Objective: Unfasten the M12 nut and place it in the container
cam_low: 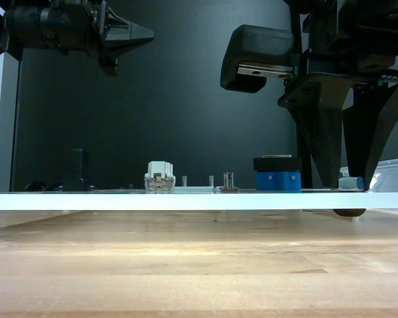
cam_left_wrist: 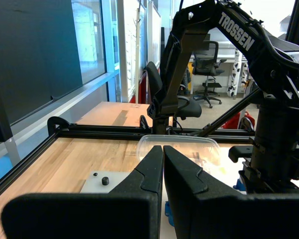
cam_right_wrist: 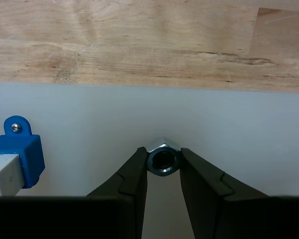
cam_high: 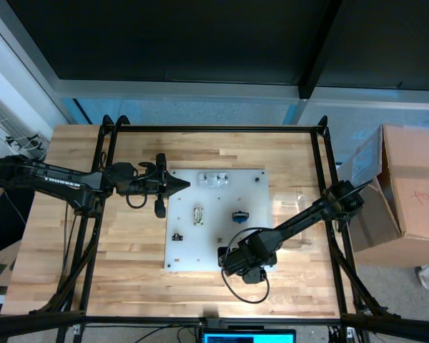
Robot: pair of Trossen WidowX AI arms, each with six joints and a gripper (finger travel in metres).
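Right tool (cam_right_wrist: 163, 155) clamped on the nut (cam_right_wrist: 163, 162)
High view: my right arm bends steeply down over the board's (cam_high: 200, 246) near right edge, and the left tool (cam_high: 179, 184), pinched shut, hovers at its left edge. Right wrist view: I can't tell whether the nut is still on its stud. I'd twist squarely, then lift toward the container (cam_high: 292, 196).

Left gripper (cam_high: 186, 184) hovers at the white board's (cam_high: 200, 246) ten o'clock corner; right gripper (cam_high: 249, 272) sits over its five o'clock edge, hiding the M12 nut — clear container (cam_high: 294, 201) rests on the counter (cam_high: 129, 275) at three o'clock.
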